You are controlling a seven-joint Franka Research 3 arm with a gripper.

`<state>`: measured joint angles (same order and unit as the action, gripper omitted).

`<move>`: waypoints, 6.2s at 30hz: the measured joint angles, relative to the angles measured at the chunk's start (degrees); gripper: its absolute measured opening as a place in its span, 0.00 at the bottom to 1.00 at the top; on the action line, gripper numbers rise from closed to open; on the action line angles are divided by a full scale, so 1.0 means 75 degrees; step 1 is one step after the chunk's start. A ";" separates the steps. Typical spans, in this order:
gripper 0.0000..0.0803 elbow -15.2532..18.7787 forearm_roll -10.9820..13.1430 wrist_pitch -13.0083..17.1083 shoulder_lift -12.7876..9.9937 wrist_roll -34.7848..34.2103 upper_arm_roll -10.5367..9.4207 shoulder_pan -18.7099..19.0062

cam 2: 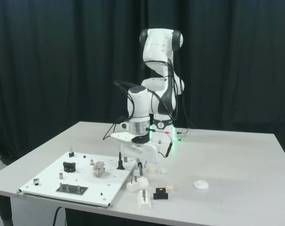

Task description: Insert square peg 3.

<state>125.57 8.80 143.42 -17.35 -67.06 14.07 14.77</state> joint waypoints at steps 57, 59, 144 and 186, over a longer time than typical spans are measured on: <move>0.14 0.0042 -0.0230 0.0009 0.0006 0.0199 0.0014 0.0038; 0.14 0.0042 -0.0241 0.0009 0.0006 0.0220 0.0014 0.0042; 0.14 -0.0390 -0.0066 0.0496 -0.0426 0.5266 0.0597 -0.0978; 0.14 -0.0385 0.0232 0.0301 -0.0551 0.5453 0.0593 -0.1014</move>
<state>122.68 10.54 145.68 -21.48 -26.16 18.51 7.16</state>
